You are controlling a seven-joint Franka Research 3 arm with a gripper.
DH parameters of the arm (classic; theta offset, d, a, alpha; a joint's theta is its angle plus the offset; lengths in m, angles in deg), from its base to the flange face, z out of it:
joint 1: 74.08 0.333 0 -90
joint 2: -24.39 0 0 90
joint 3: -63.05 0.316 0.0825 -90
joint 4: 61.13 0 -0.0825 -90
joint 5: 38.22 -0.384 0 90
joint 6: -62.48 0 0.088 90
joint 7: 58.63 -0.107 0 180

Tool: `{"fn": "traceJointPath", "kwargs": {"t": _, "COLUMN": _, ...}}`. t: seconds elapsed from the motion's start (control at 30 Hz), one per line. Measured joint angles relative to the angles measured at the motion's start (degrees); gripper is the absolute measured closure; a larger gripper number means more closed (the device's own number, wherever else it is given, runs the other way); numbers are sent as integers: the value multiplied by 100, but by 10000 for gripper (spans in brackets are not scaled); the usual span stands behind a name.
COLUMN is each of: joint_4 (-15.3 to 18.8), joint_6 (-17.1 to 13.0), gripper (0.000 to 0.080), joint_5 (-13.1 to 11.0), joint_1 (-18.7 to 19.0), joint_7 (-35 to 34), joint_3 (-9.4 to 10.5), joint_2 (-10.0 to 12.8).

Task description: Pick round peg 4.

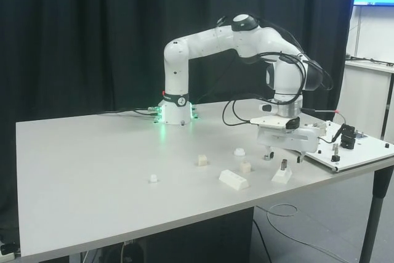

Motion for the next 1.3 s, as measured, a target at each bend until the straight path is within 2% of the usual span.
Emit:
{"fn": "traceJointPath", "kwargs": {"t": 0.47, "joint_4": 0, "joint_6": -189, "gripper": 3, "joint_5": -63, "joint_1": 1, "joint_7": -199, "joint_3": 32, "joint_2": 83}}
{"fn": "traceJointPath", "kwargs": {"t": 0.5, "joint_4": 0, "joint_6": -207, "gripper": 108, "joint_5": -63, "joint_1": 2, "joint_7": -225, "joint_3": 32, "joint_2": 91}}
{"fn": "traceJointPath", "kwargs": {"t": 0.67, "joint_4": 0, "joint_6": -280, "gripper": 108, "joint_5": -63, "joint_1": 5, "joint_7": -311, "joint_3": 42, "joint_2": 116}}
{"fn": "traceJointPath", "kwargs": {"t": 0.7, "joint_4": 0, "joint_6": -284, "gripper": 302, "joint_5": -63, "joint_1": 5, "joint_7": -340, "joint_3": 45, "joint_2": 118}}
{"fn": "traceJointPath", "kwargs": {"t": 0.9, "joint_4": 0, "joint_6": -304, "gripper": 302, "joint_5": -63, "joint_1": 5, "joint_7": -415, "joint_3": 67, "joint_2": 122}}
{"fn": "traceJointPath", "kwargs": {"t": 0.93, "joint_4": 0, "joint_6": -308, "gripper": 503, "joint_5": -63, "joint_1": 5, "joint_7": -416, "joint_3": 72, "joint_2": 122}}
{"fn": "traceJointPath", "kwargs": {"t": 1.07, "joint_4": 0, "joint_6": -319, "gripper": 503, "joint_5": -65, "joint_1": 6, "joint_7": -416, "joint_3": 82, "joint_2": 122}}
{"fn": "traceJointPath", "kwargs": {"t": 1.1, "joint_4": 0, "joint_6": -320, "gripper": 662, "joint_5": -65, "joint_1": 6, "joint_7": -416, "joint_3": 83, "joint_2": 121}}
{"fn": "traceJointPath", "kwargs": {"t": 1.3, "joint_4": 0, "joint_6": -320, "gripper": 658, "joint_5": -65, "joint_1": 12, "joint_7": -434, "joint_3": 73, "joint_2": 118}}
